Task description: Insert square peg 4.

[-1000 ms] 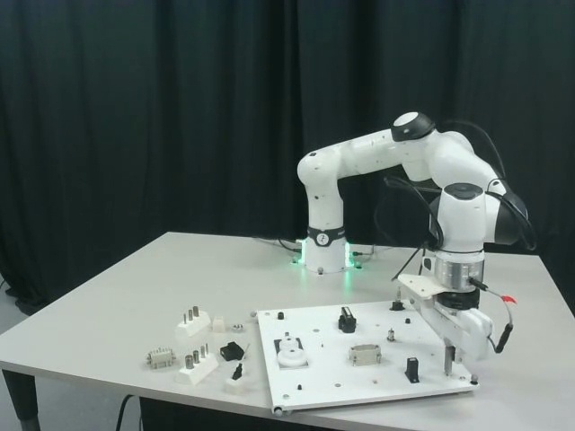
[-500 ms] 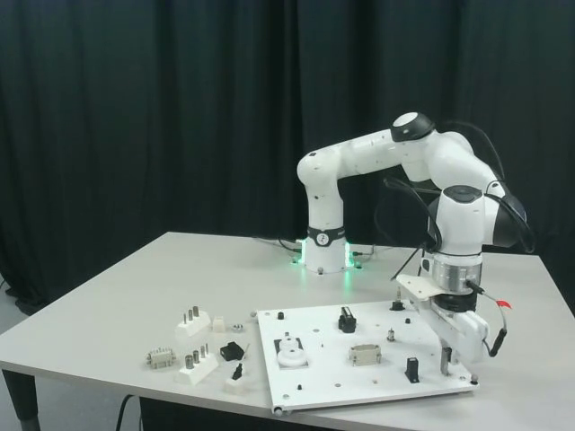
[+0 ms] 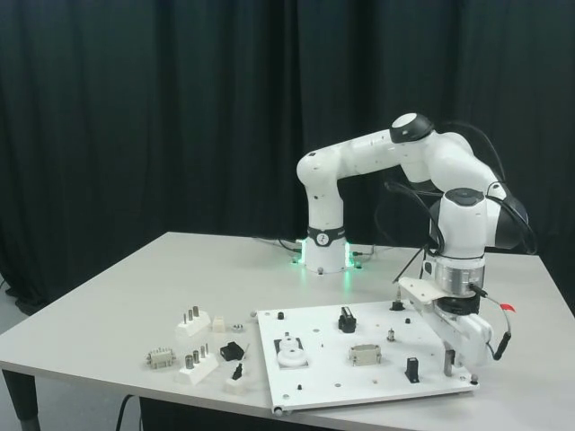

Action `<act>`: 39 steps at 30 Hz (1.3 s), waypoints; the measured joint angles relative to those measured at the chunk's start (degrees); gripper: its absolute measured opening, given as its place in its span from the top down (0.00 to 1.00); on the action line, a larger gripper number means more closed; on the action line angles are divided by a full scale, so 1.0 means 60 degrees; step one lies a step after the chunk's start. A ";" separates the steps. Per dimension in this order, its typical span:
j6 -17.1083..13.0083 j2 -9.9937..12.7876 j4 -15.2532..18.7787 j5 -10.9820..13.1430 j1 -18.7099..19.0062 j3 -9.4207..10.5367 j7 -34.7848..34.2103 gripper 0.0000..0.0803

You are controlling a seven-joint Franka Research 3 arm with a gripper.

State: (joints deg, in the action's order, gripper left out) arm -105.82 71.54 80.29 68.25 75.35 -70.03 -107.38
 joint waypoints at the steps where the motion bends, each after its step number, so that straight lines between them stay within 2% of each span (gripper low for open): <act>1: 0.0000 -0.0001 -0.0008 0.0000 -0.0009 0.0003 -0.0002 0.81; 39: 0.0307 -0.0022 -0.0207 -0.0059 -0.0127 0.0078 -0.0001 0.81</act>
State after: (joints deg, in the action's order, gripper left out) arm -103.98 71.41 79.05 67.89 74.59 -69.57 -107.38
